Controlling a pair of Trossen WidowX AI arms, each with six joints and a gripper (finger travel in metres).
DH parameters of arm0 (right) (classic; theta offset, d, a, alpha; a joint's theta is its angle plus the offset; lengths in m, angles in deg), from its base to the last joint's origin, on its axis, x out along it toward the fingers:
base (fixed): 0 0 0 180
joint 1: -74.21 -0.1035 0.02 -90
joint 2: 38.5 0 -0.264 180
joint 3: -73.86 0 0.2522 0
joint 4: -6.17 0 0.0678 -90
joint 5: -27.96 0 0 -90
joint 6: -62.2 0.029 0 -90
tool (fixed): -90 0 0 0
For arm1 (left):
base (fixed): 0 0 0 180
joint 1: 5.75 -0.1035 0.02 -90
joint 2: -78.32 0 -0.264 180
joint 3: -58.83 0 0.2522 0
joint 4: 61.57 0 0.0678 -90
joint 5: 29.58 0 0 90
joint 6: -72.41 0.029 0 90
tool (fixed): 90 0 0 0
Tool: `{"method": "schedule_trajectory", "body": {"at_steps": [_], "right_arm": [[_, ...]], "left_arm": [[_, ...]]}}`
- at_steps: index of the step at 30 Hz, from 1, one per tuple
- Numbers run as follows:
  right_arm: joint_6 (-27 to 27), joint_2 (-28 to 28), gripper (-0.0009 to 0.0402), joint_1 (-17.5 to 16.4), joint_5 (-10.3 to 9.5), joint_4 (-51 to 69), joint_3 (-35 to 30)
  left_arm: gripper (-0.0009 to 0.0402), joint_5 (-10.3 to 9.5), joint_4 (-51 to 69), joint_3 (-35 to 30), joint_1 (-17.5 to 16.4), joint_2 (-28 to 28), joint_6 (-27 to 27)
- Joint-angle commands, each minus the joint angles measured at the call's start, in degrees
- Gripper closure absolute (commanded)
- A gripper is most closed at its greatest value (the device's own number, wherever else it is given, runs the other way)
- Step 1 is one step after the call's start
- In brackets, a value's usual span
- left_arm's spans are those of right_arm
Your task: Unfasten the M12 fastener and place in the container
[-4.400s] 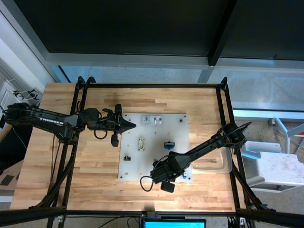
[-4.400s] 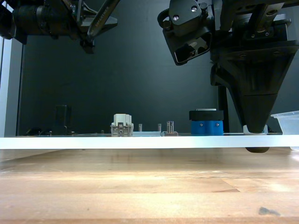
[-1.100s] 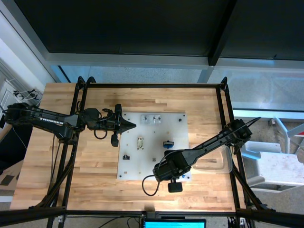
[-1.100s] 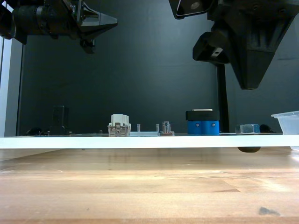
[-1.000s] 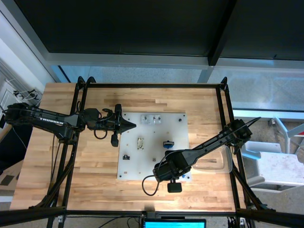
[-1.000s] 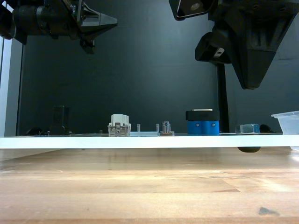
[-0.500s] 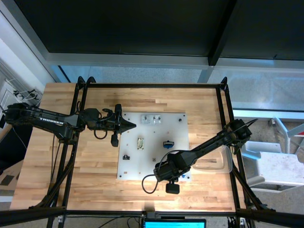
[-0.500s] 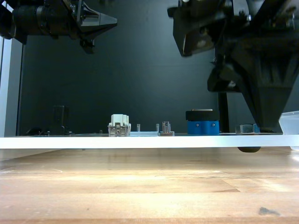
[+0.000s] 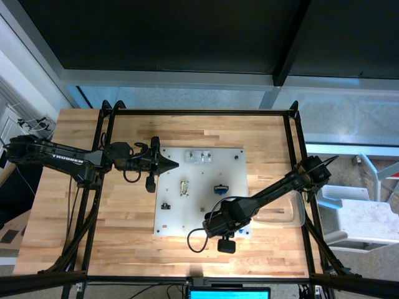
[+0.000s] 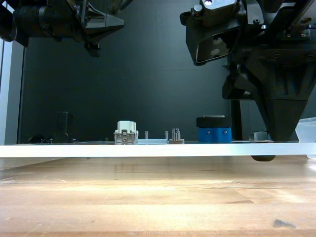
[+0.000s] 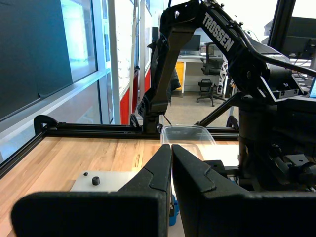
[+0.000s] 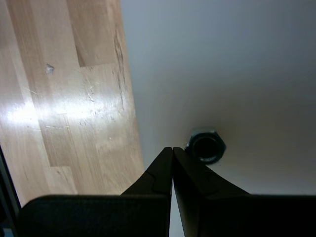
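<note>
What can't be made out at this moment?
High view: right arm hides the nut.
Low view: right end effector, shut beside the nut, half covers it; on its stud or loose, unclear.
Low view: container cut by edge.
Left end effector, shut, parked above the far left of the board.

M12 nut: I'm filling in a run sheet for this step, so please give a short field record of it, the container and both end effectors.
nut: small silver hexagonal metal nut, on the flat white board near its near right edge
on stud: cannot tell
container: clear rectangular plastic tub, right of the board; nut not in it
right end effector: shut, holding nothing, tips down beside the nut
left end effector: shut, holding nothing, raised over the board's far left part
task state: nut not yet in the tub
</note>
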Motion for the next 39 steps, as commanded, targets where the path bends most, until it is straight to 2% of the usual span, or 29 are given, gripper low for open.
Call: {"method": "schedule_trajectory", "body": {"at_steps": [1,14,15,19,21,22,23,25,28,32,34,36,37,39], "right_arm": [[0.0,0.3,0.0393,0.0,0.9,2.2,0.0],[-0.7,0.6,0.0393,0.0,2.14,1.6,0.0],[-0.9,0.6,0.0393,0.0,3.04,1.8,0.0],[1.5,1.5,0.0393,0.0,13.18,5.1,0.0],[2.4,2.2,0.0393,0.0,17.25,6.9,-0.1],[3.3,2.5,0.0393,0.0,18.97,7.9,-0.3],[4.0,2.6,0.0393,0.0,19.54,8.8,-0.7],[4.2,2.6,0.0393,-0.1,19.08,10.1,-1.4],[4.2,2.8,0.0393,-0.2,16.15,10.2,-2.1],[3.7,2.8,0.0393,-0.3,8.28,9.0,-2.8],[2.3,2.8,0.0393,-0.4,3.32,7.8,-2.8],[2.0,2.8,0.0393,-0.5,-0.35,7.2,-2.8],[1.8,2.8,0.0393,-0.5,-1.07,7.0,-2.8],[1.3,2.6,0.0393,-0.6,-1.14,6.0,-2.8]], "left_arm": [[0.0393,0.02,0.0,0.0,0.0,0.0,0.0],[0.0393,0.02,0.0,0.0,0.0,0.0,0.0],[0.0393,0.02,0.0,0.0,0.0,0.0,0.0],[0.0393,0.02,0.0,0.0,0.0,0.0,0.0],[0.0393,0.02,0.0,0.0,0.0,0.0,0.0],[0.0393,0.02,0.0,0.0,0.0,0.0,0.0],[0.0393,0.02,0.0,0.0,0.0,0.0,0.0],[0.0393,0.02,0.0,0.0,0.0,0.0,0.0],[0.0393,0.02,0.0,0.0,0.0,0.0,0.0],[0.0393,0.02,0.0,0.0,0.0,0.0,0.0],[0.0393,0.02,0.0,0.0,0.0,0.0,0.0],[0.0393,0.02,0.0,0.0,0.0,0.0,0.0],[0.0393,0.02,0.0,0.0,0.0,0.0,0.0],[0.0393,0.02,0.0,0.0,0.0,0.0,0.0]]}}
